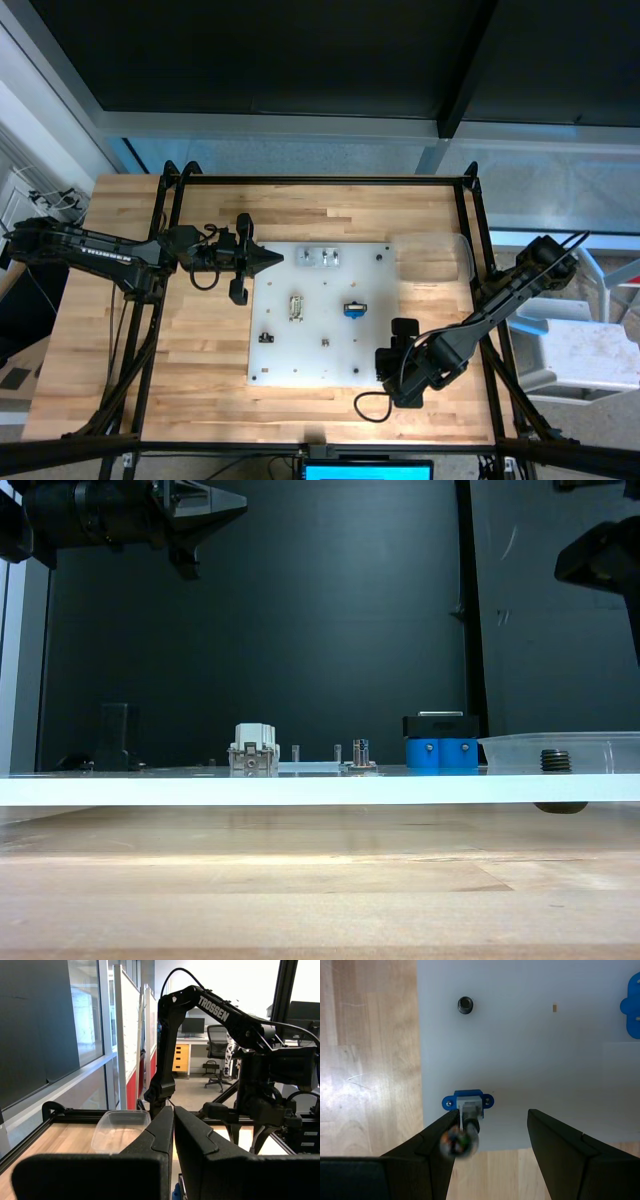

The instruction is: Remove the rj45 connector and place it in the container

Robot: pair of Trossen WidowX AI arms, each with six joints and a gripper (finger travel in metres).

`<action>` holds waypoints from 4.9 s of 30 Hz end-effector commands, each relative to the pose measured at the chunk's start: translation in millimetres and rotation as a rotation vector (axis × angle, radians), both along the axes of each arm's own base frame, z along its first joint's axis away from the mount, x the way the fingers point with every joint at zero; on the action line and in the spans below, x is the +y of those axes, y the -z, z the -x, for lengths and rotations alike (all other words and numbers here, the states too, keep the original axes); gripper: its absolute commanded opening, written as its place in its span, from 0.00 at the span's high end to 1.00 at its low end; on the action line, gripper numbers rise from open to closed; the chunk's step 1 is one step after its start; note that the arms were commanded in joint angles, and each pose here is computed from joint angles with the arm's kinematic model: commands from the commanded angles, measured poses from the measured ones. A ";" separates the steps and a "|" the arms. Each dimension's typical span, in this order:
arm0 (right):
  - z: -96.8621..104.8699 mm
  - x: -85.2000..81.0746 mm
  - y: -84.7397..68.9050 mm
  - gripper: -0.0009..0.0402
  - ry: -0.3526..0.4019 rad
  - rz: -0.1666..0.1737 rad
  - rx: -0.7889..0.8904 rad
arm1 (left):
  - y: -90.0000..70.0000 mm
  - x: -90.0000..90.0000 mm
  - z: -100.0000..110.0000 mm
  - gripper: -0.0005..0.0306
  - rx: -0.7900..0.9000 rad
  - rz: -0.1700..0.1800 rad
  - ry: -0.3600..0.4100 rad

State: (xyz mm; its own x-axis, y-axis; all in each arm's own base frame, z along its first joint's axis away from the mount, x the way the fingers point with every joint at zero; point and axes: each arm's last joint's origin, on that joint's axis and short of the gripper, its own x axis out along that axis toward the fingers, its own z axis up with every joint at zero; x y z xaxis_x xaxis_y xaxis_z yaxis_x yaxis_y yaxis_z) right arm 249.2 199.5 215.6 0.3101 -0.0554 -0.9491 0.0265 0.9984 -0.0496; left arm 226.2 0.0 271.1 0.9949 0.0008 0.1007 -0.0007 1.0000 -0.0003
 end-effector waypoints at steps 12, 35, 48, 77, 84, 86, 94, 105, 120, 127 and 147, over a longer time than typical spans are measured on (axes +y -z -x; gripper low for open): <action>0.0 -3.1 7.5 0.52 -0.009 0.005 0.001 | -0.1 0.0 -0.1 0.98 0.000 0.000 0.000; -2.3 -3.9 12.9 0.65 -0.010 0.017 0.012 | 0.0 0.1 -0.1 0.98 0.000 0.000 0.000; -2.6 -3.4 12.8 0.96 -0.016 0.007 0.013 | -0.1 0.0 -0.1 0.98 0.000 0.000 0.000; 3.1 -7.5 -5.0 0.98 -0.042 -0.029 -0.013 | -0.1 0.1 -0.1 0.98 0.000 0.000 0.000; 8.4 -17.0 -21.2 0.98 -0.033 -0.044 -0.037 | -0.1 0.1 -0.1 0.98 0.000 0.000 0.000; 9.1 -22.9 -26.8 0.98 -0.028 -0.044 -0.046 | -0.1 0.1 -0.1 0.98 -0.001 0.000 0.000; 8.9 -53.0 -46.9 0.98 0.001 -0.018 -0.079 | -0.1 0.1 -0.1 0.98 -0.001 0.000 0.000; 2.7 -94.4 -60.6 0.98 0.000 0.002 -0.076 | -0.1 0.0 -0.1 0.98 -0.001 0.000 0.000; 3.2 -151.6 -71.5 0.98 0.034 0.031 -0.025 | -0.1 0.1 -0.1 0.98 0.000 0.000 0.000; 6.8 -175.7 -74.5 0.98 0.059 0.058 0.005 | -0.1 0.0 -0.1 0.98 0.000 0.000 0.000; 46.3 -239.5 -62.9 0.98 0.199 0.089 0.126 | -0.1 0.0 -0.1 0.98 -0.001 0.000 0.000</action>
State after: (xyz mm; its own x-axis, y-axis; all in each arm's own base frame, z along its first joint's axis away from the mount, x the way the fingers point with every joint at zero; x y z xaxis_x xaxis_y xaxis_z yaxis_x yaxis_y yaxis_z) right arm 206.2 -37.1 280.9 0.1719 -0.1883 -0.9669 0.2025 0.9674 -0.1524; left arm 226.3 0.0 271.1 0.9949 0.0008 0.1007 -0.0007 1.0000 -0.0007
